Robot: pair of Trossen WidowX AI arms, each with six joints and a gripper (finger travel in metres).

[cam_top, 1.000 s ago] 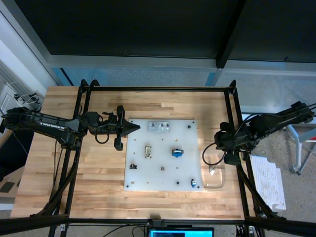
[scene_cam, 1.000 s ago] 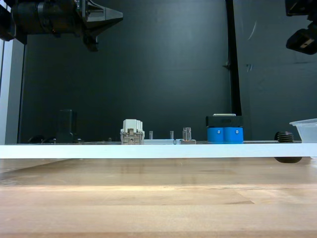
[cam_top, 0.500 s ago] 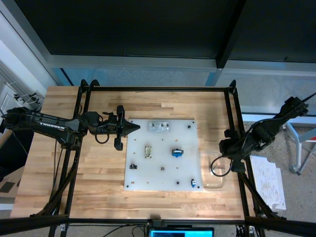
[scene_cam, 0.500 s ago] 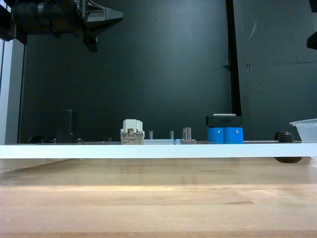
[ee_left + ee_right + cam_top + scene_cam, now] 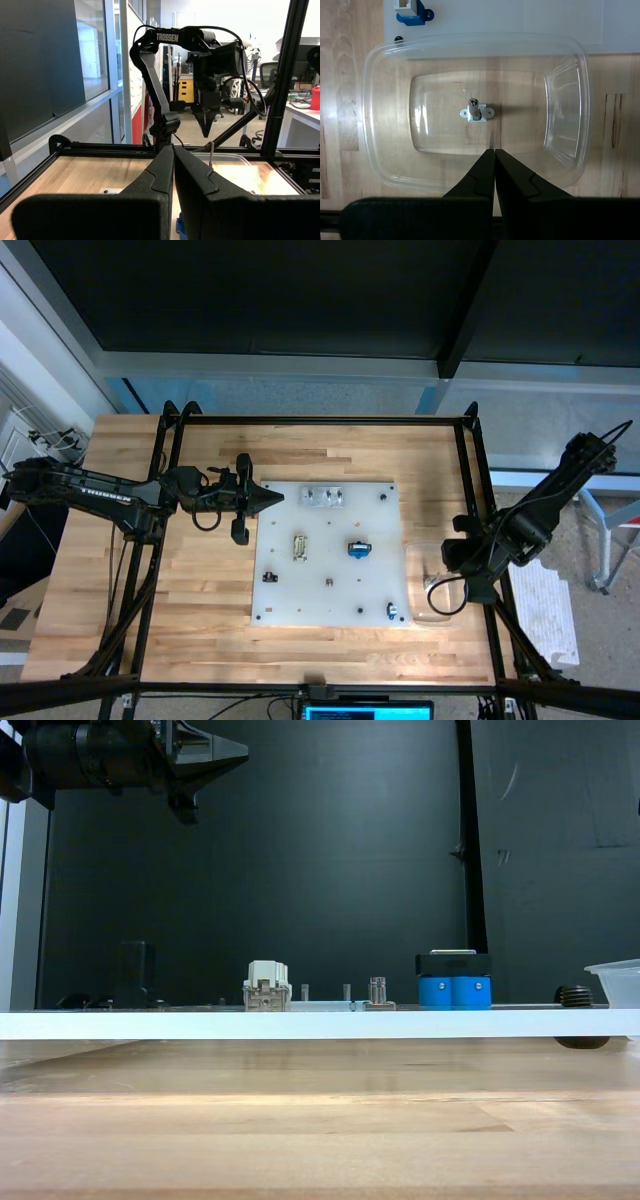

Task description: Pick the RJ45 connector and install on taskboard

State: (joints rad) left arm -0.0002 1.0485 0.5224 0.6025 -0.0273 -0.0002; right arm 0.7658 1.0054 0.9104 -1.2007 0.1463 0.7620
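Right gripper (image 5: 494, 151) hangs nose-down above the clear plastic tray (image 5: 570, 110). Its two fingers are pressed together to a narrow point and hold nothing. Just beyond the tips, the RJ45 connector (image 5: 476, 112) lies alone on the tray floor, near the middle, apart from the walls and untouched by the fingers.

The tray sits on the wooden table (image 5: 150, 620), just beside the right edge of the taskboard (image 5: 310, 592), toward that board's near corner. The taskboard lies flat between the two arms.

At its near right corner stands a blue fitting (image 5: 392, 612). Farther in are a blue block (image 5: 358, 549) close to the middle and a pale grey housing (image 5: 299, 546) to its left. A silver fitting (image 5: 324, 497) sits by the far edge.

Farthest back, the left gripper (image 5: 272, 498) is held level over the board's far left corner and points toward the right arm. The low view shows it high above the board. Its fingers meet in a closed, empty wedge.
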